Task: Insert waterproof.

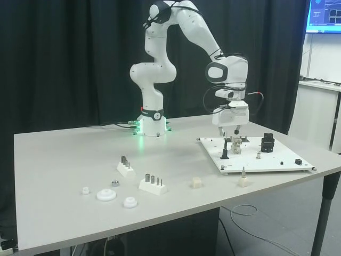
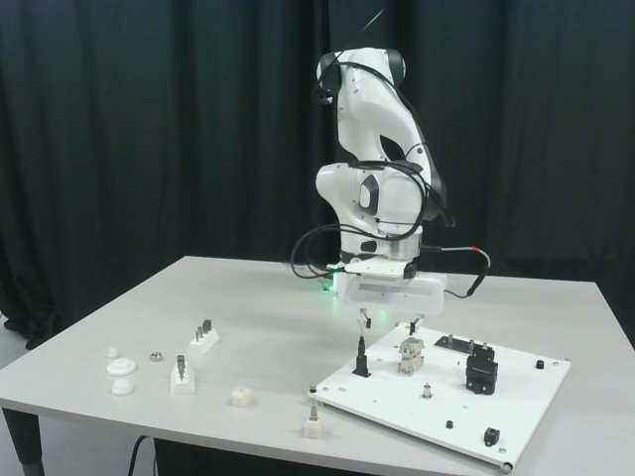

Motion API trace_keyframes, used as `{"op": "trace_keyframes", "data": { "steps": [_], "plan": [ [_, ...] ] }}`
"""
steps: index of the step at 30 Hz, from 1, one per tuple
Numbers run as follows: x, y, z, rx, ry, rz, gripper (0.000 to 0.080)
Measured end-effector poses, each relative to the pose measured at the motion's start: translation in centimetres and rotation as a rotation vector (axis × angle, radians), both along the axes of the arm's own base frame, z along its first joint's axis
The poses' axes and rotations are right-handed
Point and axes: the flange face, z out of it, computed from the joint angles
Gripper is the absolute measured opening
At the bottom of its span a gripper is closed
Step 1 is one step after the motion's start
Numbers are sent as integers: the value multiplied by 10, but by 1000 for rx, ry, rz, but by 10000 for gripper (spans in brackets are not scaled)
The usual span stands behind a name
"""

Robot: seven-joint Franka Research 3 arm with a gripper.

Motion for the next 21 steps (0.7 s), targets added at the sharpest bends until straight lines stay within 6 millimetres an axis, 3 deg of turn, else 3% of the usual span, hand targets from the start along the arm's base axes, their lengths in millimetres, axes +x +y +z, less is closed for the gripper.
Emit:
{"op": "trace_keyframes", "data": {
  "steps": [21],
  "plan": [
    [2, -2, -3, 21, -25, -13, 800]
  ]
}}
